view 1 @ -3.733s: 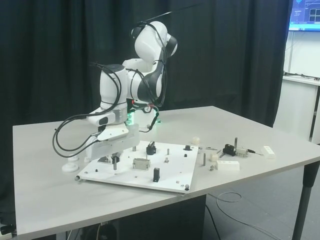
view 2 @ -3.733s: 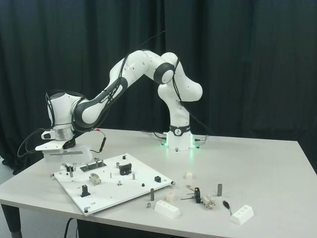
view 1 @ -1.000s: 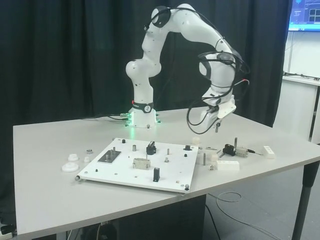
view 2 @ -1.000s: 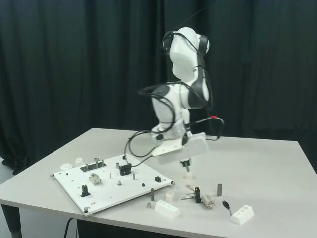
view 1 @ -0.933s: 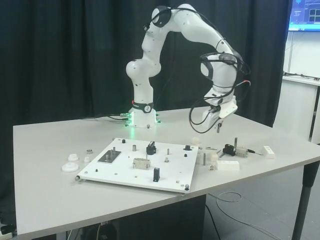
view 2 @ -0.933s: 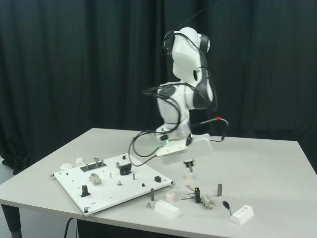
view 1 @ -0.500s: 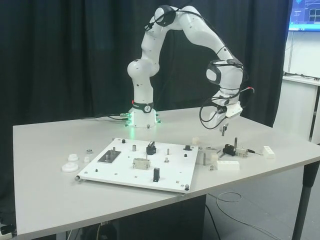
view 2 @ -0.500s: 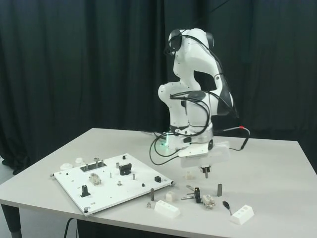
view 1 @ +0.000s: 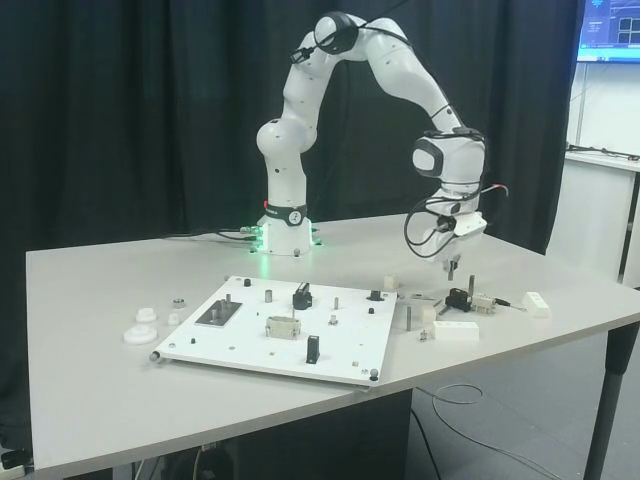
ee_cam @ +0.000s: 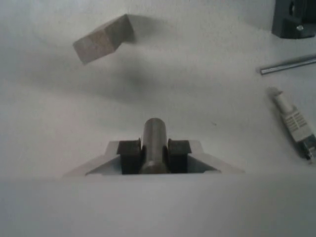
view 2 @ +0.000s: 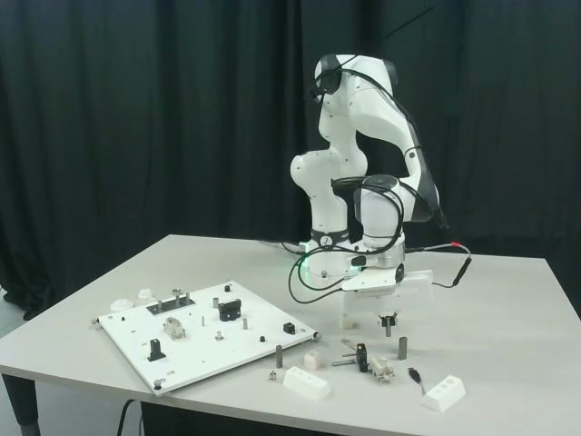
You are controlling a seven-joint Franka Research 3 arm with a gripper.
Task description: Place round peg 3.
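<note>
A short grey round peg [ee_cam: 154, 138] stands upright between the fingers [ee_cam: 129, 150] of my gripper [ee_cam: 154, 150], which is shut on it. In the room views the gripper [view 1: 454, 263] [view 2: 388, 321] hangs just above the bare table, off the right side of the white board [view 1: 250, 340] [view 2: 195, 359]. The peg's lower end sticks out below the fingertips, and I cannot tell whether it touches the table. A second grey peg [view 2: 402, 348] stands upright on the table close beside the gripper.
Loose parts lie around the gripper: a small block [ee_cam: 102, 42], a thin metal rod [ee_cam: 289, 65], a cable plug [ee_cam: 295, 123], a black connector [view 2: 362, 354] and white blocks [view 2: 307, 382] [view 2: 443, 392]. The board carries several fixtures and pegs.
The arm has swung from the board's left end across to the table right of the board, carrying the peg. In the last half second the gripper moved a little further right and lower.
</note>
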